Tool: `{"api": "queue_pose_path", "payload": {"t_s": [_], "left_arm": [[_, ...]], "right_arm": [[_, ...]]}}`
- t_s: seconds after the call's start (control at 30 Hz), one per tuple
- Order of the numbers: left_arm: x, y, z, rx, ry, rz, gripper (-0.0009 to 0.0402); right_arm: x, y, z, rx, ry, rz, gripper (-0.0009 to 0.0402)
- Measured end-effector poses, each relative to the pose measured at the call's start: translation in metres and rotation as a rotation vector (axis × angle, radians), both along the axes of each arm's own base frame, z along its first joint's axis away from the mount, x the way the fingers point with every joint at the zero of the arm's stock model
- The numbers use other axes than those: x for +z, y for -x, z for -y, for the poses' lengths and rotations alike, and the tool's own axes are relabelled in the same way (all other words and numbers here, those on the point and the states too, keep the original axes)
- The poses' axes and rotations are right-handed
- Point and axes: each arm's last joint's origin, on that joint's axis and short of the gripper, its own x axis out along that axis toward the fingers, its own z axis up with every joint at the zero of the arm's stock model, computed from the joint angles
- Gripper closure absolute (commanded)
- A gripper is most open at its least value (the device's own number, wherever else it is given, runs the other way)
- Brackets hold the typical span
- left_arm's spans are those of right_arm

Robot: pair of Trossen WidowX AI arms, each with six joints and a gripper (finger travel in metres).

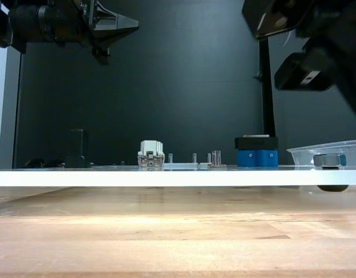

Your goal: Unfasten the M12 nut and place it in the container

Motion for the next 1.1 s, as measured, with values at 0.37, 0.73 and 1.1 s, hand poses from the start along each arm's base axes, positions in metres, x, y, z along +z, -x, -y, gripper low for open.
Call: {"api": "queue_pose_path", "payload": {"t_s": [0.37,0.73,1.1], "left_arm": [[0.000,0.000,0.000,0.000,0.000,0.000,0.0393],[0.000,0.000,0.000,0.000,0.000,0.000,0.0393],[0.000,0.000,0.000,0.000,0.000,0.000,0.0393]], "right_arm": [[-0.020,-0.007,-0.004,-0.004,0.036,-0.006,0.0394],[-0.021,-0.007,-0.002,-0.011,0.086,0.003,0.0394],[-0.020,-0.003,0.004,-0.039,0.220,0.016,0.0393]]}}
